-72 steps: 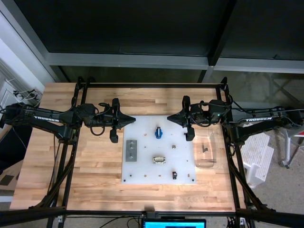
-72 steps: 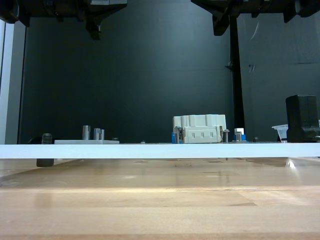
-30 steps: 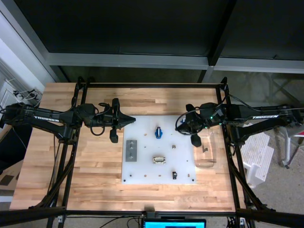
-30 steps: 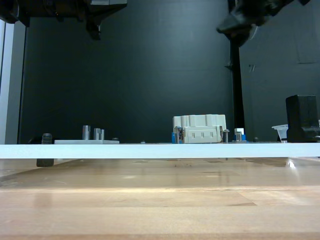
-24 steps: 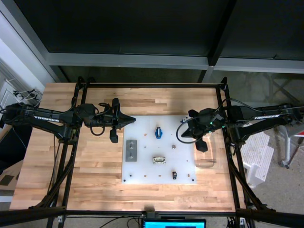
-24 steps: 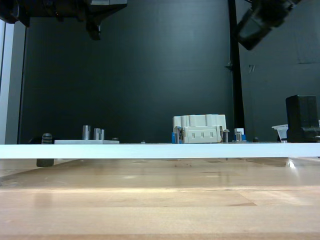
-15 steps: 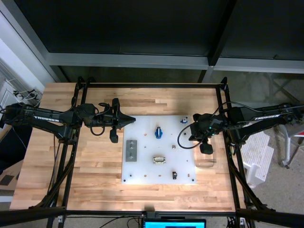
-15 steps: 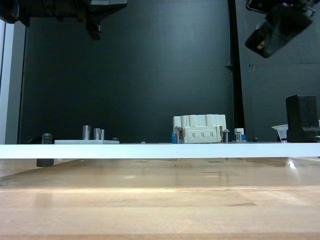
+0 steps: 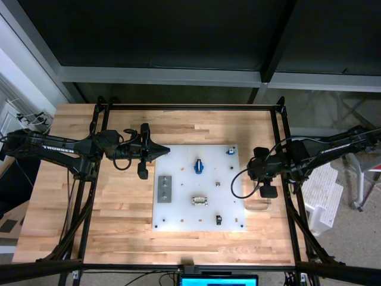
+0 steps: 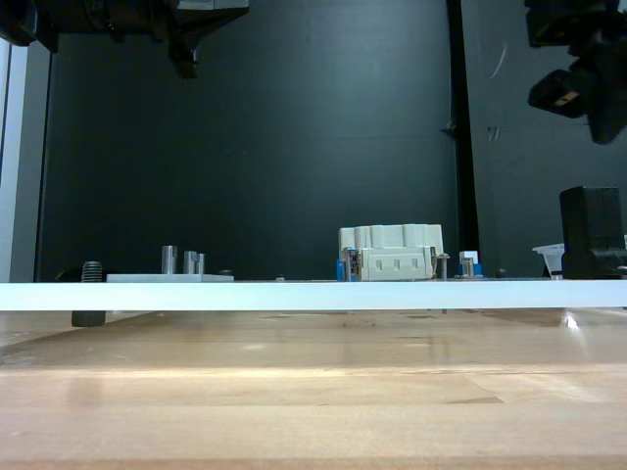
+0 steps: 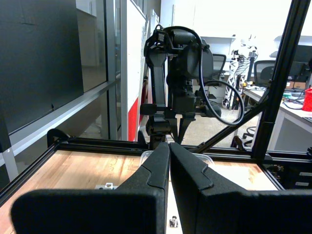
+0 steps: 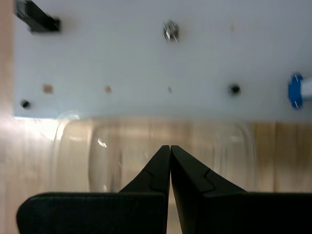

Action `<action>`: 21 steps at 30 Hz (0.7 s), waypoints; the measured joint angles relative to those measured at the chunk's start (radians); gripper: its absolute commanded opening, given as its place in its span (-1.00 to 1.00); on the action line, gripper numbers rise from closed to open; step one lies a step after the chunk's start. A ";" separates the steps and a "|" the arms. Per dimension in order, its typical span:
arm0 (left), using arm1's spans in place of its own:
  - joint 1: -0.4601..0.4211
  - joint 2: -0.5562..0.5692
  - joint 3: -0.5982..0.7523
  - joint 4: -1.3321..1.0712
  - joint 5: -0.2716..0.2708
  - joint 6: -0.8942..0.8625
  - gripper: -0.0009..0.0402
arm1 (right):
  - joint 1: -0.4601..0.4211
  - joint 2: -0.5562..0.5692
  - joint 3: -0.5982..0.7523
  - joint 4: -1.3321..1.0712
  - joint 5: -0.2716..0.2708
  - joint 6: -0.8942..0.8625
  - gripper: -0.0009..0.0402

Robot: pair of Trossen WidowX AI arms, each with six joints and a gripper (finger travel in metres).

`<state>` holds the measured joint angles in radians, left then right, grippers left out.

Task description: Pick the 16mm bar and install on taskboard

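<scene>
Up high at the white task board's [image 9: 178, 205] far-left corner, left gripper [image 11: 169, 145] pinched closed, empty | right gripper [image 12: 170, 147] fingers pressed together on nothing, over the clear plastic tray [image 12: 73, 123] beside the board | 16mm bar — cannot tell where it lies

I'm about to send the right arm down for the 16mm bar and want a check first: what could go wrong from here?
1. The right gripper hangs shut over the clear tray; lowered like this, it would likely press down, not grasp.
2. The 16mm bar shows in no view, so I cannot tell where it lies; the descent would be blind.
3. The left gripper, shut, hangs by the white board, at its far left corner: little risk there.
</scene>
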<state>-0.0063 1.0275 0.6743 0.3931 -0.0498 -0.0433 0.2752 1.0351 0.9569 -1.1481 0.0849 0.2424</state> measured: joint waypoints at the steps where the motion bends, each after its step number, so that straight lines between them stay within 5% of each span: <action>1: 0.000 0.000 0.000 0.000 0.000 0.000 -0.96 | 0.010 0.000 0.000 -0.019 0.002 0.011 -0.96; 13: 0.000 0.000 0.000 0.000 0.000 0.000 -0.96 | 0.074 -0.002 -0.062 -0.111 0.001 0.065 -0.91; 21: 0.000 0.000 0.000 0.000 0.000 0.000 -0.96 | 0.078 -0.002 -0.081 -0.105 0.001 0.088 -0.70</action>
<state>-0.0063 1.0271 0.6739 0.3935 -0.0498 -0.0433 0.3531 1.0336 0.8761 -1.2533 0.0856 0.3302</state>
